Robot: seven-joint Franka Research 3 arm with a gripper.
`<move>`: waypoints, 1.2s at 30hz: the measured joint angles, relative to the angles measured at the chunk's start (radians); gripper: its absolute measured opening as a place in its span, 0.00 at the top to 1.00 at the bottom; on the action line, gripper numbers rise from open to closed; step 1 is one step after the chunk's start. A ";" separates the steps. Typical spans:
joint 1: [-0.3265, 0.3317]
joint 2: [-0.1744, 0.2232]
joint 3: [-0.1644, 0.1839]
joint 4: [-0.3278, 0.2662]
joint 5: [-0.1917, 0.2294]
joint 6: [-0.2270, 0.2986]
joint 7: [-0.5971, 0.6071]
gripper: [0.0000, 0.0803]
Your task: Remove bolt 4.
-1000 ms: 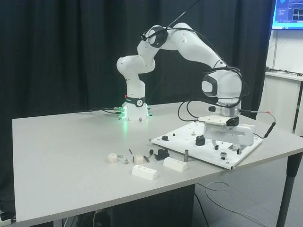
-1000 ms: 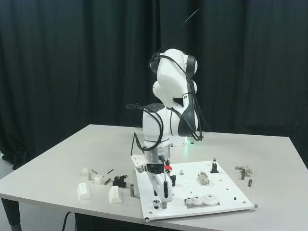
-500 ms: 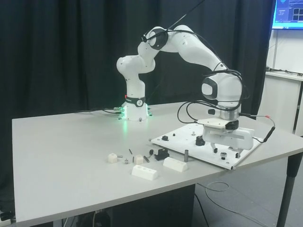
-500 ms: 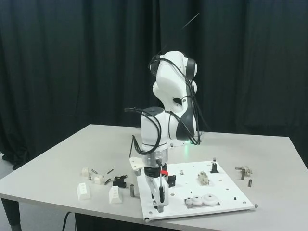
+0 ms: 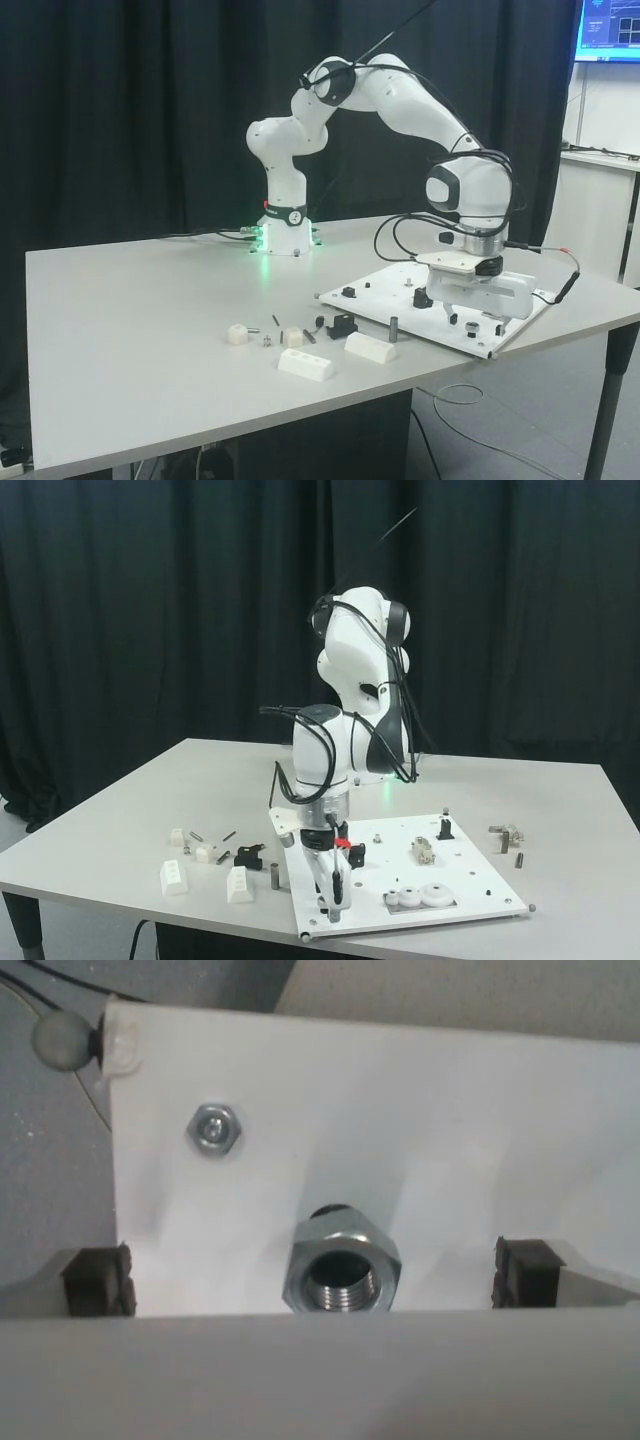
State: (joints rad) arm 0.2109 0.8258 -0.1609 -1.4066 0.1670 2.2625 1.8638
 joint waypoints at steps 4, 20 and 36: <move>0.003 0.003 -0.001 0.000 -0.003 -0.002 0.000 0.00; 0.008 0.007 -0.003 0.000 -0.011 -0.006 -0.007 0.51; 0.007 0.007 -0.009 0.006 -0.017 -0.023 -0.017 0.71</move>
State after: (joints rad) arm 0.2180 0.8324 -0.1695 -1.4005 0.1500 2.2394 1.8471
